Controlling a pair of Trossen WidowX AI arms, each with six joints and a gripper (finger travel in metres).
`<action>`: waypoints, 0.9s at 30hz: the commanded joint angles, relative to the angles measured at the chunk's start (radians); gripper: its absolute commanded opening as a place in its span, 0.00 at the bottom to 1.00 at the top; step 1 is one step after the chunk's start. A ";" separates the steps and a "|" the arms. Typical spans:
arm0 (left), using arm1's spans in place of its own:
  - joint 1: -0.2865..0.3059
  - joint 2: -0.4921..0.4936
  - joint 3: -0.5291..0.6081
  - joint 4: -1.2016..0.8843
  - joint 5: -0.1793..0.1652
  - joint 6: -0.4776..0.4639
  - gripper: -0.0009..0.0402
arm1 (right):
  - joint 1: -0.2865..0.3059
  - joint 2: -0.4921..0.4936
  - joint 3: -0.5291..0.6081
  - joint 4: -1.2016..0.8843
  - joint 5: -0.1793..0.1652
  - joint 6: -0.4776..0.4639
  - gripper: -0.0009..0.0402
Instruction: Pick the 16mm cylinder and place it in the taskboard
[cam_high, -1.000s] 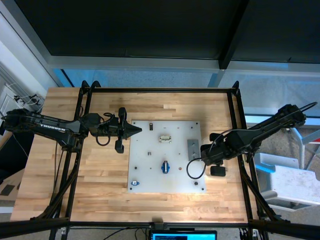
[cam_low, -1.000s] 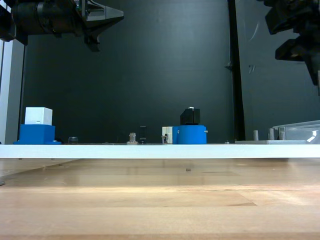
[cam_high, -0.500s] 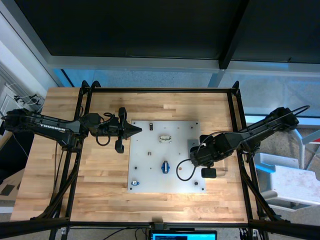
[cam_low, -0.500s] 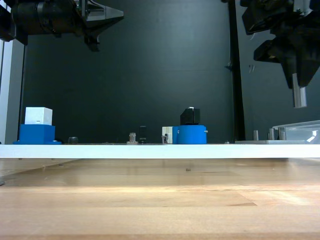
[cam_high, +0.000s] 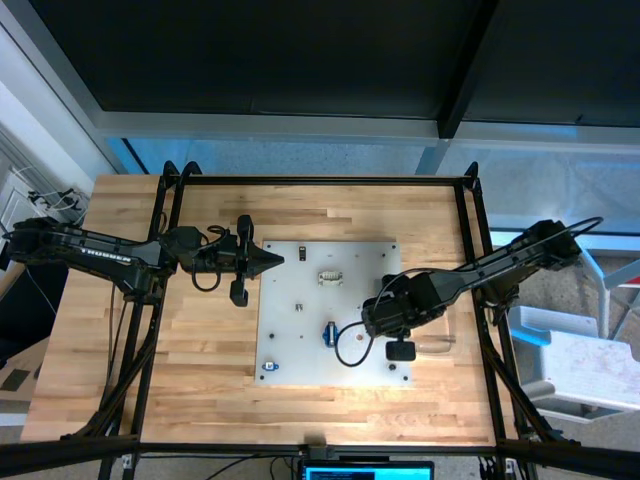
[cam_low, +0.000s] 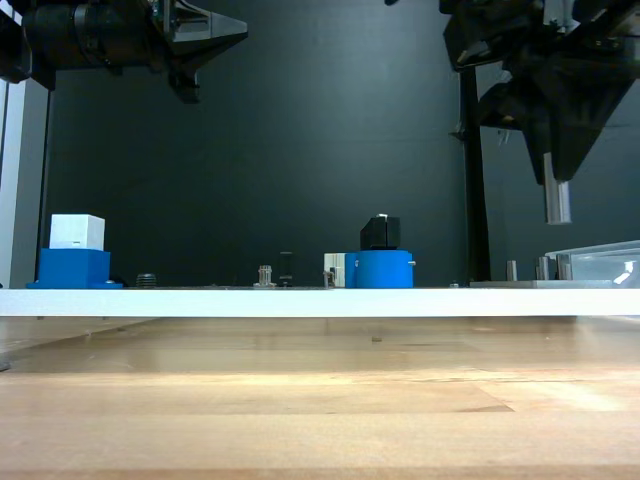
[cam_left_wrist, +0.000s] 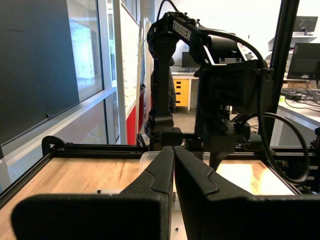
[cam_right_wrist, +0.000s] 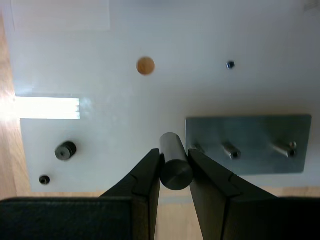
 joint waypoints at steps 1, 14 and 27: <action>0.000 0.000 0.000 0.000 0.000 0.000 0.02 | -0.005 0.031 0.024 0.012 -0.002 -0.001 0.08; 0.000 0.000 0.000 0.000 0.000 0.000 0.02 | -0.018 0.128 0.094 0.050 -0.024 -0.001 0.08; 0.000 0.000 0.000 0.000 0.000 0.000 0.02 | -0.028 0.160 0.095 0.092 -0.024 0.007 0.08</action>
